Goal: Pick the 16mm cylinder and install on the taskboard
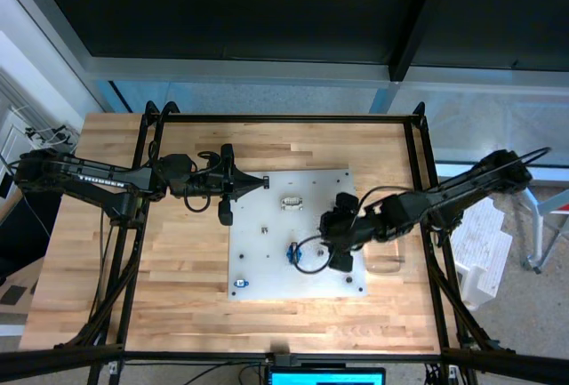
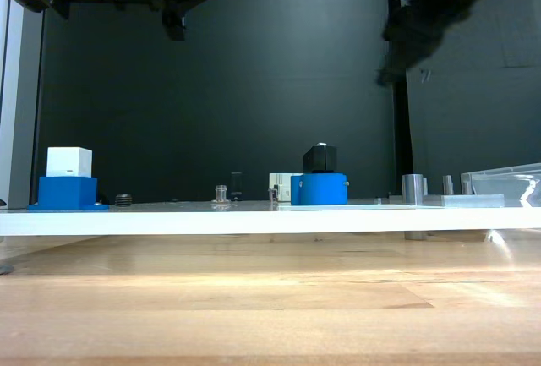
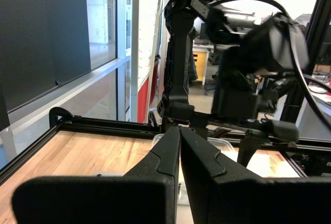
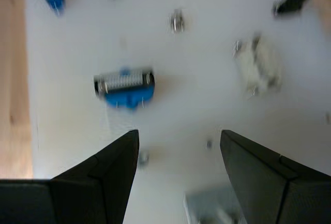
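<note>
The taskboard (image 1: 267, 260) is a white plate in the middle of the table, carrying a blue connector (image 4: 124, 89), a beige connector (image 4: 256, 69) and a grey metal block (image 4: 209, 208). Two short grey pegs (image 2: 412, 188) stand at its right end in the low view; I cannot tell which is the 16mm cylinder. My right gripper (image 4: 179, 136) hovers above the board's right half (image 1: 338, 256), open, with nothing between its fingers. My left gripper (image 1: 264, 180) is shut and empty, held high over the board's far left edge (image 3: 179, 131).
A clear plastic tray (image 1: 388, 263) lies at the board's right edge, under the right arm. A blue base with a white cube (image 2: 68, 182) stands at the board's left end. A black frame (image 1: 284, 119) borders the table.
</note>
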